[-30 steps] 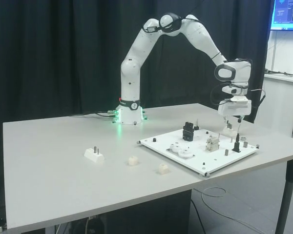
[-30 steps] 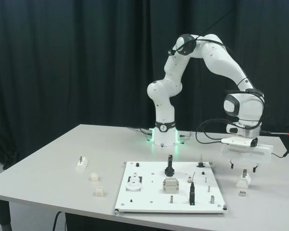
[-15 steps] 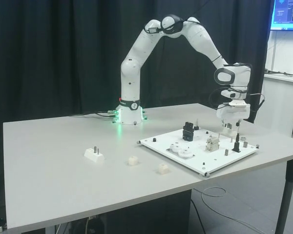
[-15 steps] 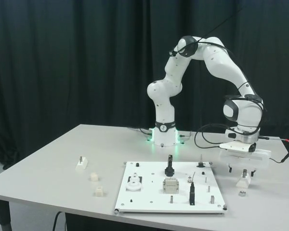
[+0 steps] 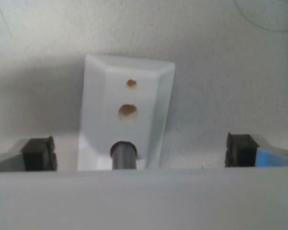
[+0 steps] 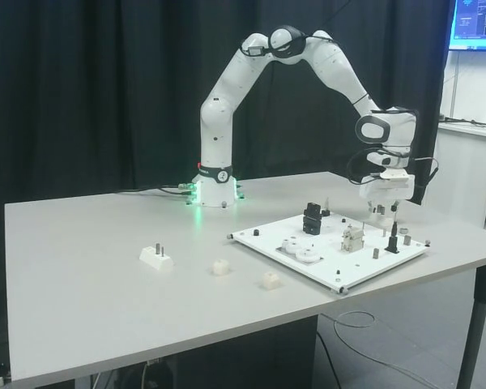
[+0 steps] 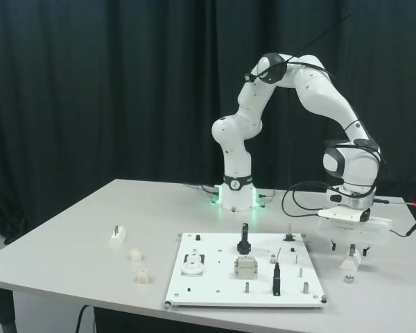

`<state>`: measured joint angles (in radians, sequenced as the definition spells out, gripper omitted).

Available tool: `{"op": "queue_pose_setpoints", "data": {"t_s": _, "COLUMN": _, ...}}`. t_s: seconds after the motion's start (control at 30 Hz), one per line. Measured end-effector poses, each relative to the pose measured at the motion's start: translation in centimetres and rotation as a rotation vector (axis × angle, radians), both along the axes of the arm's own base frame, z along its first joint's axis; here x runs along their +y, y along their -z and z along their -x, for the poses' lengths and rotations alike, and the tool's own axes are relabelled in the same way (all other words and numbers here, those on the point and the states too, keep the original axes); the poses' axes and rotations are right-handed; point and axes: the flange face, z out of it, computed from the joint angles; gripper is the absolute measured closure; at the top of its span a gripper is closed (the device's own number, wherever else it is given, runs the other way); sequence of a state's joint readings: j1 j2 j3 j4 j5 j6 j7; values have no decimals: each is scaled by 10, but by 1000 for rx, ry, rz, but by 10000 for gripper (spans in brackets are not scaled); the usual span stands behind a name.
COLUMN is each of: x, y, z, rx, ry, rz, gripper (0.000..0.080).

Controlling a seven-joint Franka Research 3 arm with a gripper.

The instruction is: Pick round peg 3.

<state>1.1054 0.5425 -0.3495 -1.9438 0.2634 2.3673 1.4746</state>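
Observation:
A white peg holder (image 5: 129, 115) lies on the grey table just past the board's end, also seen as the holder (image 7: 351, 262). It has two empty holes and one grey round peg (image 5: 123, 153) standing at one end. My gripper (image 5: 139, 152) is open, one black fingertip on each side of the holder, well apart from it. The room views show the gripper (image 6: 381, 207) (image 7: 350, 247) low over the holder (image 6: 378, 218), the peg itself too small to make out there.
The white assembly board (image 6: 364, 266) (image 7: 215, 284) with several black and grey fixtures lies beside the holder. A small nut (image 7: 347, 279) sits near the holder. Another white holder (image 6: 156, 258) with pegs and two small white blocks (image 6: 219, 267) (image 6: 270, 279) stand far off.
The gripper has come down toward the holder and stayed open. The arm's elbow has shifted slightly; nothing on the table moved.

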Motion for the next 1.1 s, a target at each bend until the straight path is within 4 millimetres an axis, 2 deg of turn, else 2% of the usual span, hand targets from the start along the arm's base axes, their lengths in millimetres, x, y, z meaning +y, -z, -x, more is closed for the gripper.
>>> {"op": "queue_pose_setpoints", "data": {"t_s": 0.1, "x": 1, "y": 1, "z": 1, "rx": 1, "ry": 0, "rz": -2, "gripper": 3}}
{"op": "queue_pose_setpoints", "data": {"t_s": 0.13, "x": 2, "y": 1, "z": 1, "rx": 2, "ry": 0, "rz": -2, "gripper": 132}}
{"op": "queue_pose_setpoints", "data": {"t_s": 0.27, "x": 4, "y": 1, "z": 2, "rx": 3, "ry": -3, "rz": -6, "gripper": 132}}
{"op": "queue_pose_setpoints", "data": {"t_s": 0.3, "x": 4, "y": 1, "z": 2, "rx": 4, "ry": -4, "rz": -7, "gripper": 312}}
{"op": "queue_pose_setpoints", "data": {"t_s": 0.47, "x": 5, "y": 1, "z": 2, "rx": 8, "ry": -10, "rz": -16, "gripper": 312}}
{"op": "queue_pose_setpoints", "data": {"t_s": 0.5, "x": 5, "y": 0, "z": 1, "rx": 8, "ry": -11, "rz": -17, "gripper": 506}}
{"op": "queue_pose_setpoints", "data": {"t_s": 0.67, "x": 6, "y": 0, "z": 1, "rx": 9, "ry": -11, "rz": -22, "gripper": 506}}
{"op": "queue_pose_setpoints", "data": {"t_s": 0.7, "x": 6, "y": -1, "z": 1, "rx": 9, "ry": -12, "rz": -22, "gripper": 668}}
{"op": "queue_pose_setpoints", "data": {"t_s": 1.0, "x": 10, "y": -5, "z": -1, "rx": 4, "ry": -20, "rz": -30, "gripper": 668}}
{"op": "queue_pose_setpoints", "data": {"t_s": 1.03, "x": 11, "y": -6, "z": -2, "rx": 3, "ry": -21, "rz": -31, "gripper": 695}}
{"op": "queue_pose_setpoints", "data": {"t_s": 1.1, "x": 12, "y": -10, "z": -3, "rx": 6, "ry": -22, "rz": -32, "gripper": 695}}
